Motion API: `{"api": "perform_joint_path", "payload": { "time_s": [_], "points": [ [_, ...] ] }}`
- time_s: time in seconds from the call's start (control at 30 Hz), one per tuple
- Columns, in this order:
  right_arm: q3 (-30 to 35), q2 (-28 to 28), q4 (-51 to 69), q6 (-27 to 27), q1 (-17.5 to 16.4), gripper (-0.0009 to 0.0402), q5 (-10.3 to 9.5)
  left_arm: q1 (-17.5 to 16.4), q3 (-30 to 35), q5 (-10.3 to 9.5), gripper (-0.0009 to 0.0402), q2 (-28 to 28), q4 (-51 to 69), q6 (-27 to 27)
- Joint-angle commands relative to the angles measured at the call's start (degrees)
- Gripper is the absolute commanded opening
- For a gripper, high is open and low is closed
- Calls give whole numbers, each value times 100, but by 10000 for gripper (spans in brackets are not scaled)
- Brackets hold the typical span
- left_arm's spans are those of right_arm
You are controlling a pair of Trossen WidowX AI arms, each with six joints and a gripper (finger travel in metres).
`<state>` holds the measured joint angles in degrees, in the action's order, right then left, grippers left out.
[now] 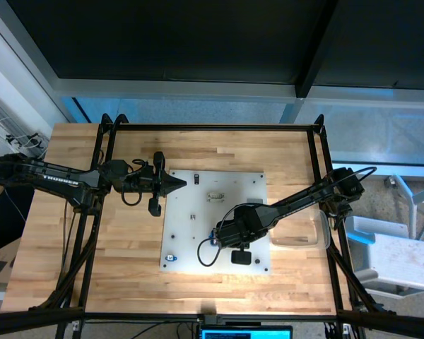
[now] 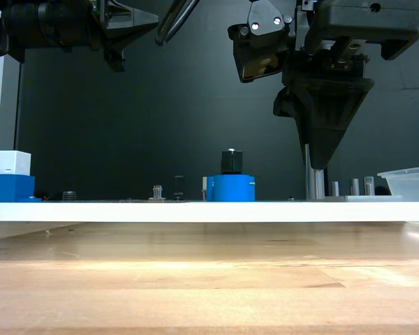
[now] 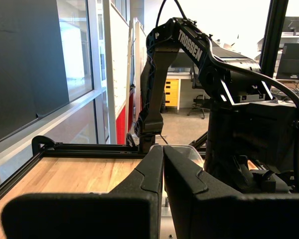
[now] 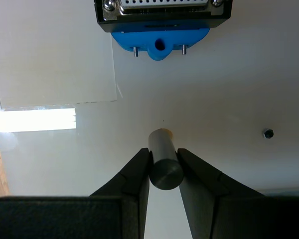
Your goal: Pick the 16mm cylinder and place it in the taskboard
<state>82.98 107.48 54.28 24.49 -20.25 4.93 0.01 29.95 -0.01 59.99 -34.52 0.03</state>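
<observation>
Right gripper clamps 16mm cylinder; axis vertical, lower end near taskboard surface, right of centre in low view. Left gripper, pressed together and empty, hangs left of centre in high view, farther off.

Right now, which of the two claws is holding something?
The right gripper, over the taskboard, pinches the 16mm cylinder; the left gripper, above the board's left edge, is shut empty.

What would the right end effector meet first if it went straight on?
Likely the taskboard: the right end effector points its gripped 16mm cylinder down at bare plate. The left end effector hovers shut at its left edge.
</observation>
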Motion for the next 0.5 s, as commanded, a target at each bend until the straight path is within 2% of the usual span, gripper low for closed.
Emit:
{"api": "perform_joint_path", "payload": {
  "time_s": [0.03,0.5],
  "points": [
    [2,0,-2,-42,0,12,22,0,0,0,0,2,-2,2],
    [-20,0,-28,-96,2,12,55,0,0,0,0,2,-2,2]
  ]
}}
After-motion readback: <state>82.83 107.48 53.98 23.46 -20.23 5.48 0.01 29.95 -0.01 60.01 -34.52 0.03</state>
